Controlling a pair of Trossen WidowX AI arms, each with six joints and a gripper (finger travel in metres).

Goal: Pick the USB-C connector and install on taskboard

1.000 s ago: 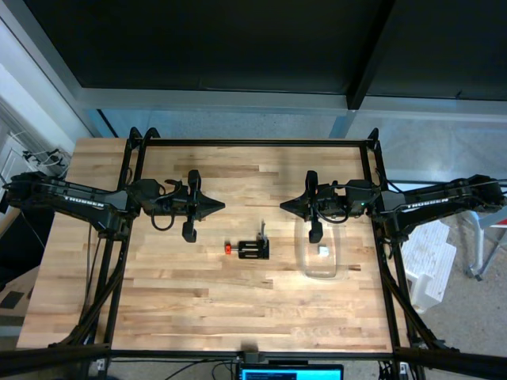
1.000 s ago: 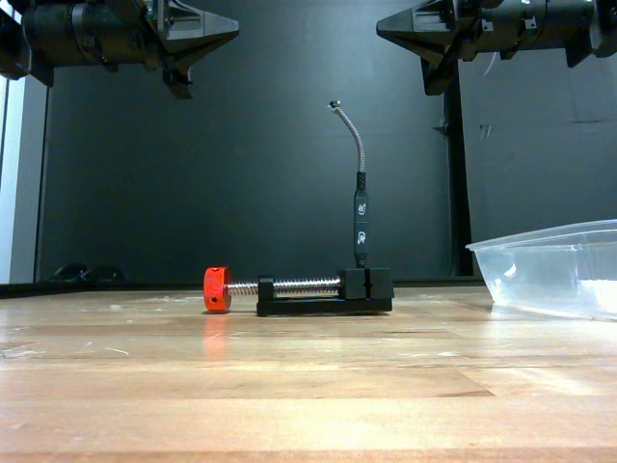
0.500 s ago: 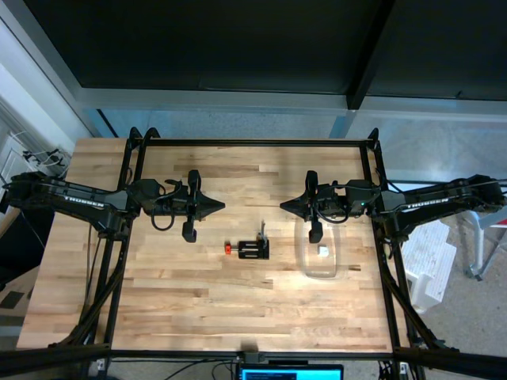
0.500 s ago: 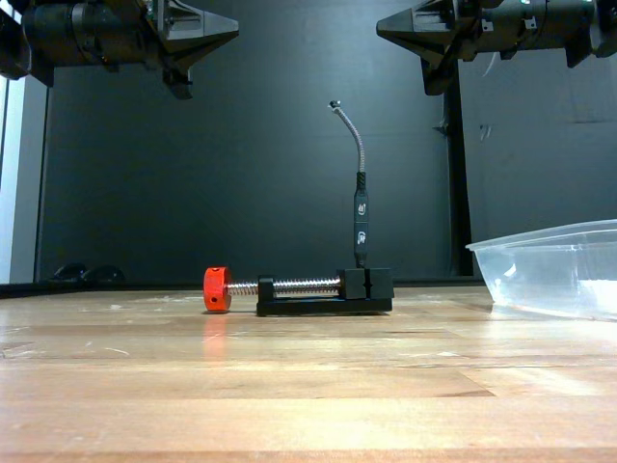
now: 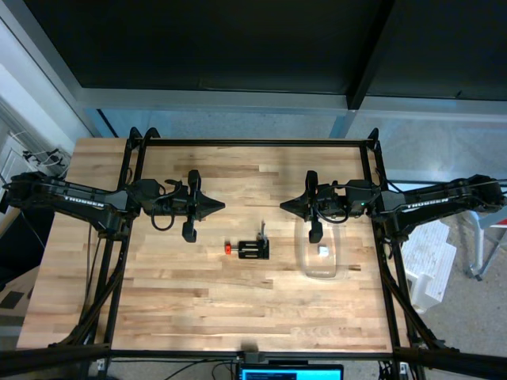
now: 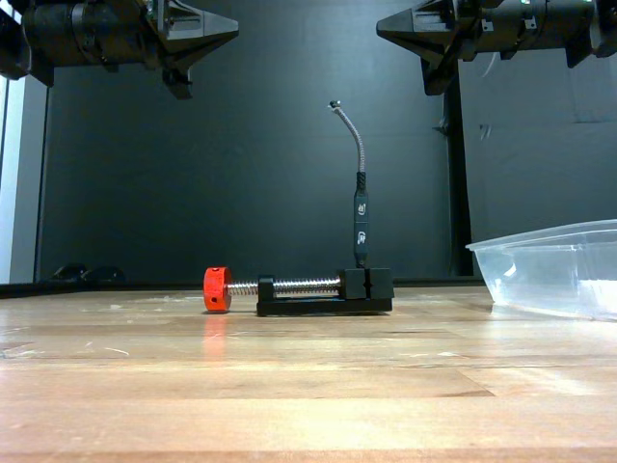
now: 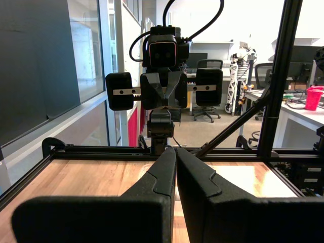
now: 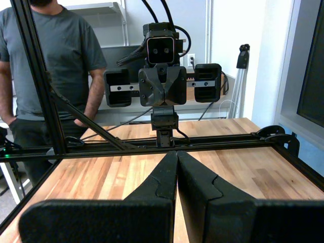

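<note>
You have the dark USB-C connector (image 6: 360, 224) standing upright in the taskboard (image 6: 324, 307), a small black rectangular block fixture. It sits at the end opposite the fixture's red-orange knob (image 6: 217, 289), and its short braided silver cable stub (image 6: 353, 130) curves up and toward the knob side. The taskboard lies on the light wooden table (image 5: 198, 309), roughly midway between your two arms.

On the side of the taskboard away from the knob, near it but apart, lies a clear rounded plastic tray (image 5: 320, 275) with a small white piece (image 5: 323, 250) inside.

Your left gripper (image 6: 234, 31) hangs high above the table, beyond the taskboard's knob end, pointing inward. Its black fingers (image 7: 161, 174) are pressed together with nothing between them.

Your right gripper (image 6: 381, 27) hangs at the same height on the opposite side of the taskboard, over the tray's far end, facing the left one. Its fingers (image 8: 163, 179) are likewise closed on nothing.
</note>
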